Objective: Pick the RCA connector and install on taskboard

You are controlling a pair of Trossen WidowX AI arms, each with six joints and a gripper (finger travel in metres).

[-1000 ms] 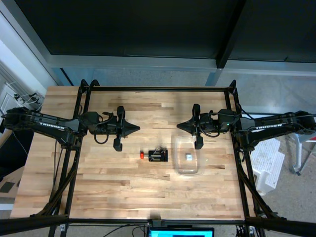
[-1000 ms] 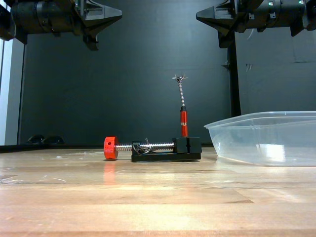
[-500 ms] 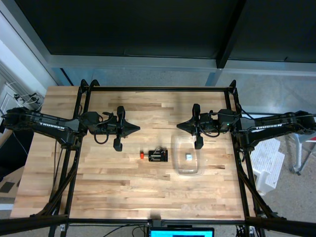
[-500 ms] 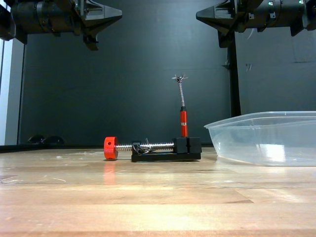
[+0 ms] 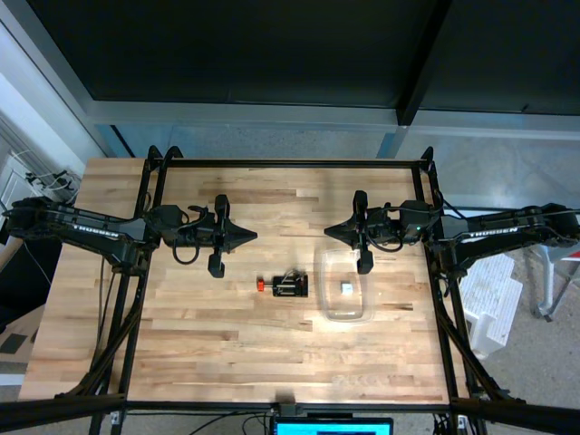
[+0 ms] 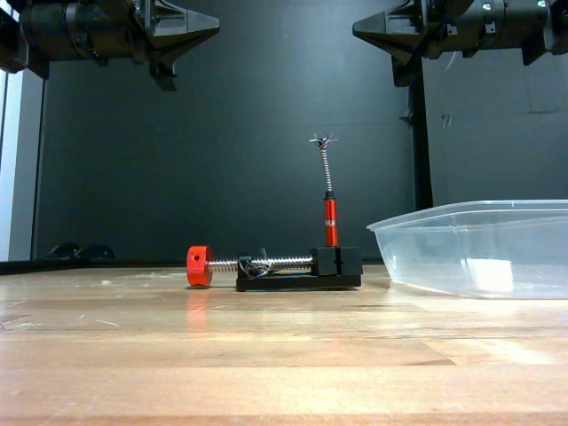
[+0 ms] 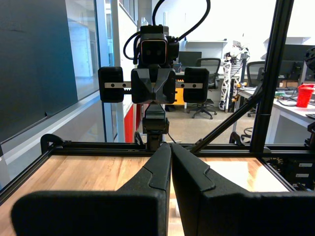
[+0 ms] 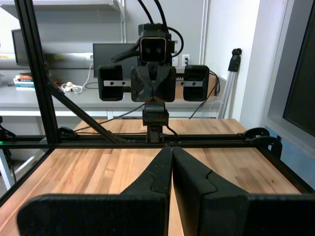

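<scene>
The black vise (image 6: 298, 267) with its red knob (image 6: 199, 265) sits mid-table, just left of the clear tray (image 6: 417, 253). The red connector (image 6: 330, 221) stands upright on the vise with nothing holding it, and its braided cable (image 6: 326, 170) rises to a frayed end. From above, the vise (image 5: 291, 287) shows as a small dark shape. My left gripper (image 5: 253, 236) hangs high over the table's left half, shut and empty, fingers together (image 7: 171, 146). My right gripper (image 5: 328, 229) hangs high behind the tray, also shut on nothing (image 8: 172, 148).
In the tray (image 5: 323, 272) lies a white block (image 5: 346, 288) with nothing dark on it. A black frame (image 5: 290, 164) runs along the table's far edge and sides. The two arms face each other across the middle, well above the vise.
</scene>
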